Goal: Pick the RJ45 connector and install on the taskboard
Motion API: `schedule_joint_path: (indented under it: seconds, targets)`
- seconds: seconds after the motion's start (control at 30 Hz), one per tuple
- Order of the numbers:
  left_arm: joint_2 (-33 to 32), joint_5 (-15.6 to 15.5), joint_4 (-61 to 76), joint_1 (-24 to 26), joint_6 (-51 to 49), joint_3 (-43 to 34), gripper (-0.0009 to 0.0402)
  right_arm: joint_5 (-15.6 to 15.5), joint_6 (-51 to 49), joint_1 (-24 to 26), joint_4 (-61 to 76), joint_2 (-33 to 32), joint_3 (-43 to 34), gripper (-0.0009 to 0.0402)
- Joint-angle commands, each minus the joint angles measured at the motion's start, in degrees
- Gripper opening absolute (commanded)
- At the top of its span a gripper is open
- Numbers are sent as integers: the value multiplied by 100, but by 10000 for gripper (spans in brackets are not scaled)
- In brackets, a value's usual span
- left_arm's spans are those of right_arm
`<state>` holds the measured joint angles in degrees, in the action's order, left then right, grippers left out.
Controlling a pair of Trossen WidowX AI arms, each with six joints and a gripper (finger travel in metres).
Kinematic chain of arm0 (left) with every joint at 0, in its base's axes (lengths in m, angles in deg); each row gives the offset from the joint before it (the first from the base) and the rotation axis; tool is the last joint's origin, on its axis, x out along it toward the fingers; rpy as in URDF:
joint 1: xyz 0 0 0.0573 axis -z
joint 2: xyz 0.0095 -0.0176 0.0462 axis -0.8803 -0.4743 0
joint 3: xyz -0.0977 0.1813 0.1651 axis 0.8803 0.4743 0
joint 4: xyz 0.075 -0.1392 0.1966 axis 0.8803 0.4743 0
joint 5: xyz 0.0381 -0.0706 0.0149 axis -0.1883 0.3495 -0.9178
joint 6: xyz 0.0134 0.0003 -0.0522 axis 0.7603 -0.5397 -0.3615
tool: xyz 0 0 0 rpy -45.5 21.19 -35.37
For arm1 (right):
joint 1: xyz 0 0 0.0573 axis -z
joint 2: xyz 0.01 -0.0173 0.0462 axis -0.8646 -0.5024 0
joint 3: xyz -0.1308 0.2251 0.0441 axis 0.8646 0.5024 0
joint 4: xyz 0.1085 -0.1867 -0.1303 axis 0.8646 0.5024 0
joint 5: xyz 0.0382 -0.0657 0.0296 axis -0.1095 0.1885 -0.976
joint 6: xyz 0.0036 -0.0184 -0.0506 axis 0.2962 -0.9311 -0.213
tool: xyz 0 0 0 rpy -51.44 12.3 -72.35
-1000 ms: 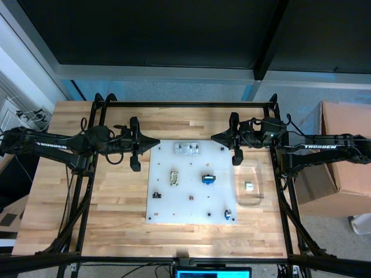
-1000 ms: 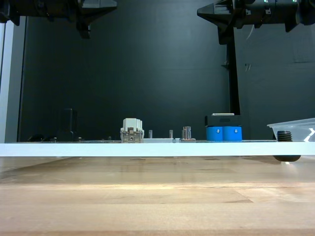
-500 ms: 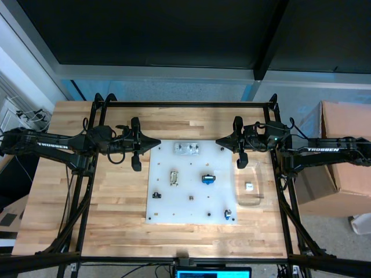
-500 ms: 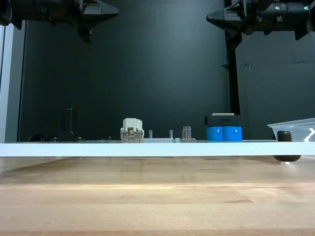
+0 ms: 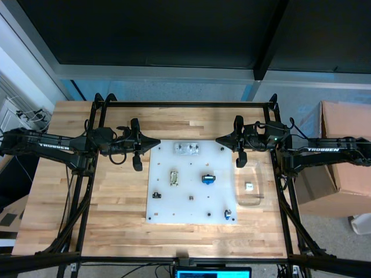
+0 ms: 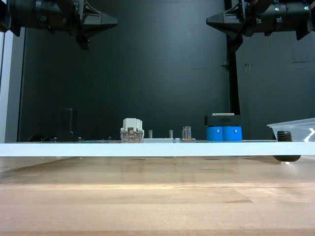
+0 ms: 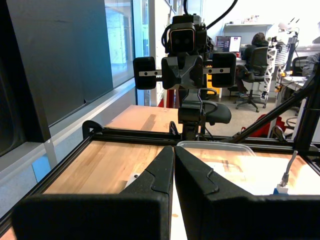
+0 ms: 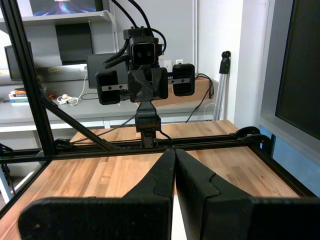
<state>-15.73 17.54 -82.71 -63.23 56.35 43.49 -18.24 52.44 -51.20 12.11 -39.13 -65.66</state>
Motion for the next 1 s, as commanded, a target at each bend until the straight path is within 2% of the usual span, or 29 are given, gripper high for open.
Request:
schedule_joint_path:
  seconds: [0.03, 1.0]
  targets:
    - [-2, 118, 28, 0, -11, -4, -1, 70, 2, -7, 17, -13, 0, 0]
    - [-2, 144, 57, 2, -15, -4, 0, -2, -74, -107, 20, -11, 61, 0]
